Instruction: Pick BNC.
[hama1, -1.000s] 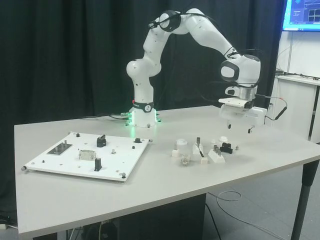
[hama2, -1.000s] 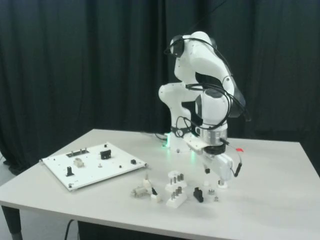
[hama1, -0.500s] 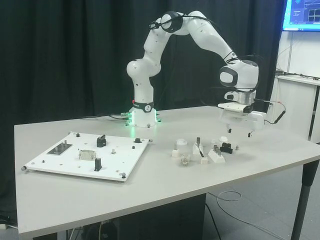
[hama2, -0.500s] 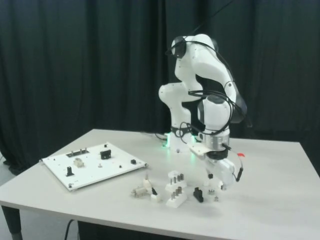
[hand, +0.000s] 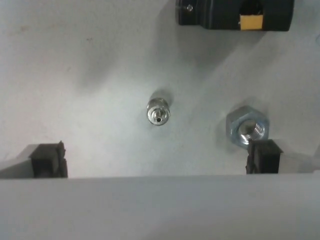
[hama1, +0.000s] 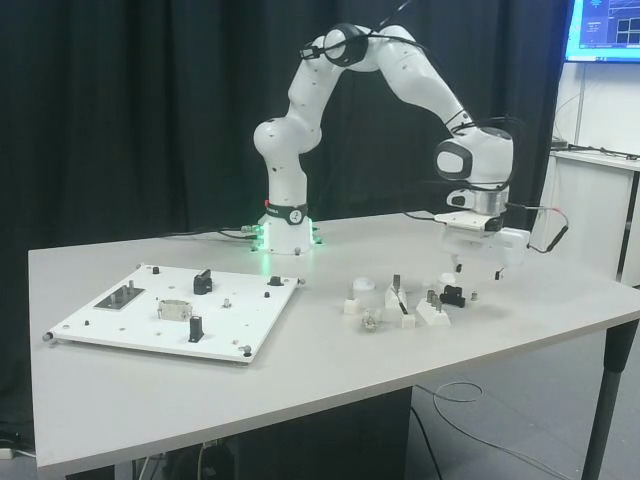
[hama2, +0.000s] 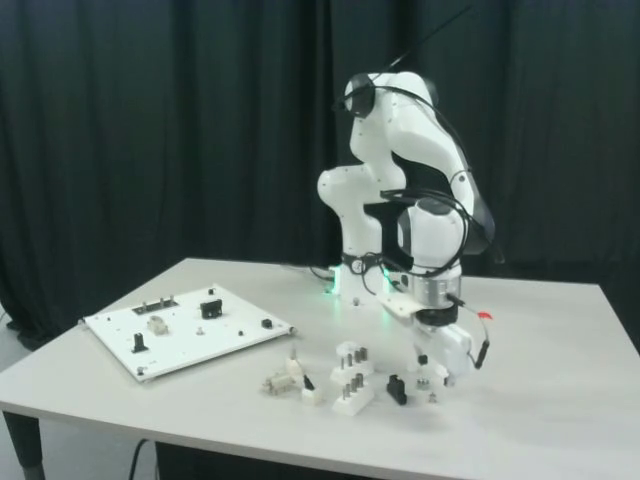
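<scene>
"Holding anything yet?"

"No. My pincer (hand: 156, 160) hangs low over the grey table (hand: 75, 60) with its two black fingertips (hand: 48, 160) wide apart and nothing between them but air."

"And the BNC?"

"The BNC (hand: 158, 111) stands upright on the table, roughly midway between my fingertips and a little ahead of the line joining them. I see it end on, a small metal barrel with a pin hole in its middle."

"How will it handle?"

"My guess is light, stiff and slick: bare rounded metal that could roll or squirt out if pinched off centre. I would close squarely on opposite sides of the barrel, low down."

"Anything in the way?"

"A hex nut (hand: 247, 129) lies just beside one fingertip, well apart from the BNC. That finger could sweep it inward as I close. A black block (hand: 235, 14) sits farther ahead, clear of my fingers."
</scene>
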